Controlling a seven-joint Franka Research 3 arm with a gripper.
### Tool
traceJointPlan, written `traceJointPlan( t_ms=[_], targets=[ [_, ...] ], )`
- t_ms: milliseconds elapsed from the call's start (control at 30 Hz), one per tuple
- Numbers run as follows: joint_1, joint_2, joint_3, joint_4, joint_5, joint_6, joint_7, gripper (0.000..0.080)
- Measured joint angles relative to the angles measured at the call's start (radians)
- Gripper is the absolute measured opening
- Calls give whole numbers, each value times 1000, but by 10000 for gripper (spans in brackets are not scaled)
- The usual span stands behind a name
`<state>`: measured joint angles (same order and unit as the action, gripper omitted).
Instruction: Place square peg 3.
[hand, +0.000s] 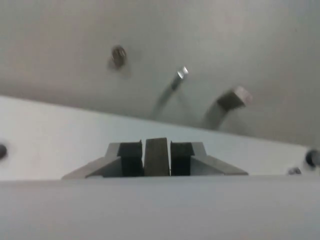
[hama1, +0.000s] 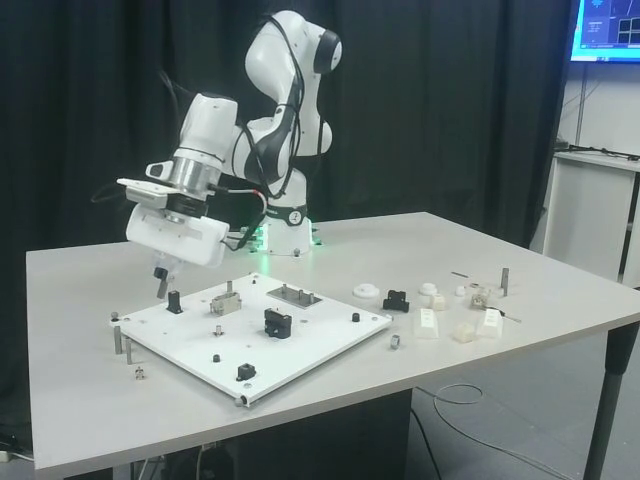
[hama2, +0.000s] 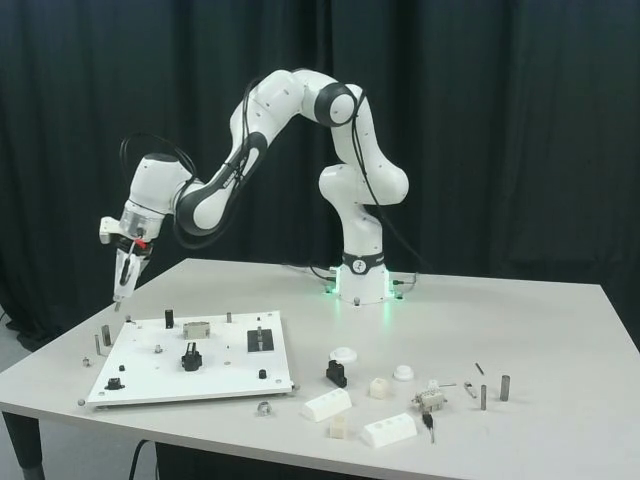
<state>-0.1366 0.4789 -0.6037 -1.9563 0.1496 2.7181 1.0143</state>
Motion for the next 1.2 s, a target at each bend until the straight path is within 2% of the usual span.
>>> traceJointPlan(
  t_ms=[333,600,867,1033,1200],
  targets=[
    [-42,76,41,105,78,-19,-29,116],
    [-81,115,71,180,107,-98,-88,116],
    [-117,147,87,250,146,-176,-188,116],
    [-131,168,89,285,173,-207,-267,116],
    [-138,190,89,310,202,-217,-350,116]
  ],
)
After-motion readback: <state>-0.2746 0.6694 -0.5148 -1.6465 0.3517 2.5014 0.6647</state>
